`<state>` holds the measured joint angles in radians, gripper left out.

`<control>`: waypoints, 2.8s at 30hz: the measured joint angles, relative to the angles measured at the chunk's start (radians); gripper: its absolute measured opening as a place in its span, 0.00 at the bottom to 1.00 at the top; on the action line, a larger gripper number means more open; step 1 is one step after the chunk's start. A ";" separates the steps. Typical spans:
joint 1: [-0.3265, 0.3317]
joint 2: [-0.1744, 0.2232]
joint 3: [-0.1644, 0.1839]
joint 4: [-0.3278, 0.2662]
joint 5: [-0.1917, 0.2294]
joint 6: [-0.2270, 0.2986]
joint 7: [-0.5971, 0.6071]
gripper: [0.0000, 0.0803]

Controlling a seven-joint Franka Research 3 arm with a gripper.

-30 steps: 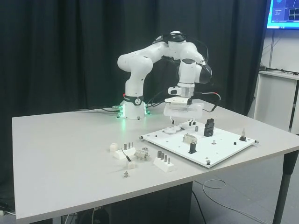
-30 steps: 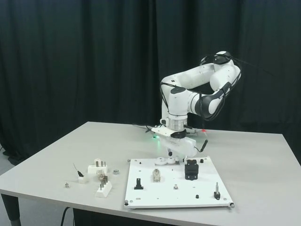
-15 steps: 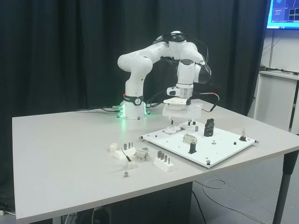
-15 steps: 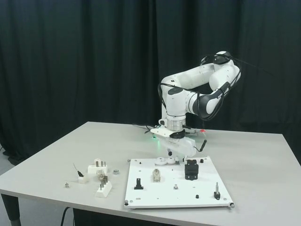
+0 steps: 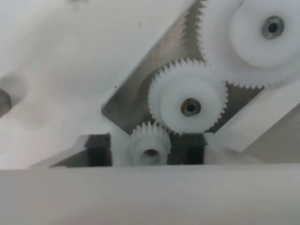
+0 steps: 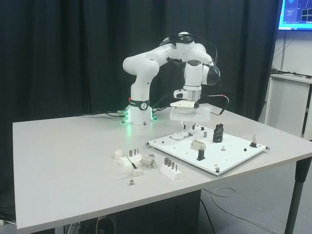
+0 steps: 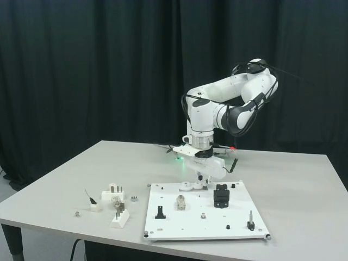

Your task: Insert small gear.

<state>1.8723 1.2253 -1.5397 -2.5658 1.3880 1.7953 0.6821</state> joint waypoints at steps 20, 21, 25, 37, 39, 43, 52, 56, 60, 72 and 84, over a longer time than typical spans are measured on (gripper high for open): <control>-0.007 -0.003 -0.008 0.000 0.001 -0.011 0.001 0.02; -0.007 -0.003 -0.008 0.000 0.001 -0.011 0.001 0.00; -0.007 -0.003 -0.008 0.000 0.001 -0.012 0.001 0.00; -0.007 -0.003 -0.008 0.001 0.000 -0.012 0.001 0.00; -0.007 -0.003 -0.008 0.001 0.000 -0.012 0.001 0.13; -0.006 -0.003 -0.008 0.001 0.000 -0.017 0.001 0.51; -0.004 -0.003 -0.005 0.002 0.000 -0.023 0.001 0.85; -0.004 -0.003 -0.001 0.003 0.000 -0.022 0.001 0.99; -0.004 -0.003 0.002 0.004 0.000 -0.018 0.001 0.99; -0.005 -0.002 0.010 0.004 0.000 0.000 0.014 0.99; -0.006 -0.002 0.014 0.000 0.007 0.004 0.014 0.26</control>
<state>1.8660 1.2236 -1.5256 -2.5661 1.3950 1.7995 0.6963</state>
